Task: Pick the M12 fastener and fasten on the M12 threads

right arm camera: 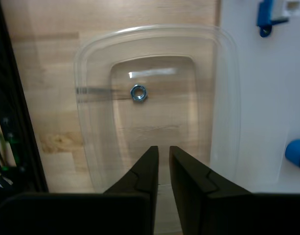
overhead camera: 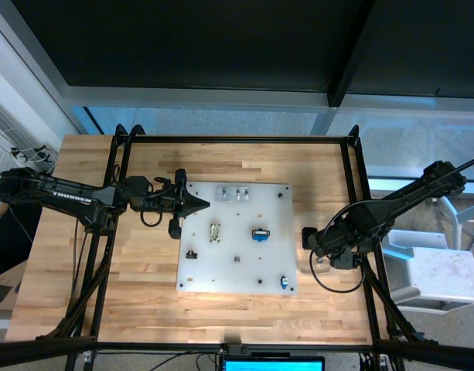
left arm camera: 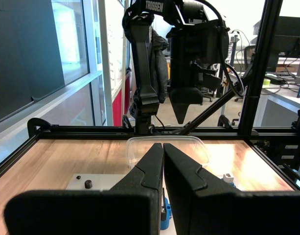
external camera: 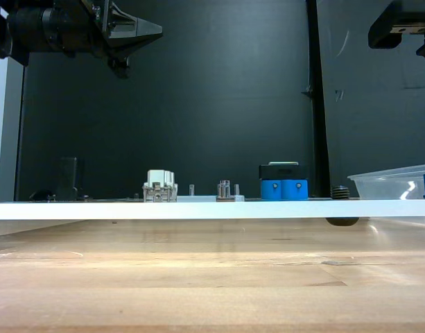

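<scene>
The M12 fastener (right arm camera: 138, 92), a small silver nut, lies flat inside the clear tray (right arm camera: 91, 122) on the wood, right of the white board. My right gripper (right arm camera: 163, 152) hovers above the tray, short of the nut, its fingers only narrowly parted and holding nothing. From above, the right gripper (overhead camera: 309, 236) hangs over the tray (overhead camera: 305, 261). The M12 threads, a bare black ribbed stud (external camera: 340, 192), stand near the board's near right edge (overhead camera: 260, 280). My left gripper (overhead camera: 195, 203) is shut and empty, held high over the board's left edge.
On the white board (overhead camera: 221, 278) stand a large blue connector (overhead camera: 259, 235), a small blue connector (overhead camera: 284, 283), a grey socket (overhead camera: 215, 233) and a black post (overhead camera: 280, 194) at the far right corner. A black frame (overhead camera: 237, 140) rings the wooden table.
</scene>
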